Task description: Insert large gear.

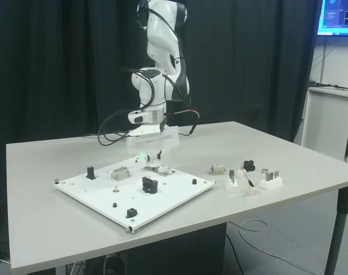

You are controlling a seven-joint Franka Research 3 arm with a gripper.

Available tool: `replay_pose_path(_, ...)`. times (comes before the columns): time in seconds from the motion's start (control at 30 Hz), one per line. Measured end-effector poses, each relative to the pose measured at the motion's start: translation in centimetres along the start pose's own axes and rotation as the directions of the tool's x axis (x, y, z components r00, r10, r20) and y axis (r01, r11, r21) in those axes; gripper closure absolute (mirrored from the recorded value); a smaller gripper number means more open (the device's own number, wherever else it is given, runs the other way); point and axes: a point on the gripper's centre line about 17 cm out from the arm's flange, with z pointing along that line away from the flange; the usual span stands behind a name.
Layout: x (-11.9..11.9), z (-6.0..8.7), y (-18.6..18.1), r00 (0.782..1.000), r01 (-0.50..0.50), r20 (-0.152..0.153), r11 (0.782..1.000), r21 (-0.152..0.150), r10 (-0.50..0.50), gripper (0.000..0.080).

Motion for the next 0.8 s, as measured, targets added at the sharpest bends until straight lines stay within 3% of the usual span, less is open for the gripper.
replay_pose_path(0.37, -0.03, 0.04, -0.07, 0.991, -0.132, 0.001, 0.991, 0.000, 0.132, 0.0473)
replay_pose_path(0.8, 0.02, 0.04, -0.06, 0.987, -0.163, -0.001, 0.987, -0.001, 0.163, 0.0473)
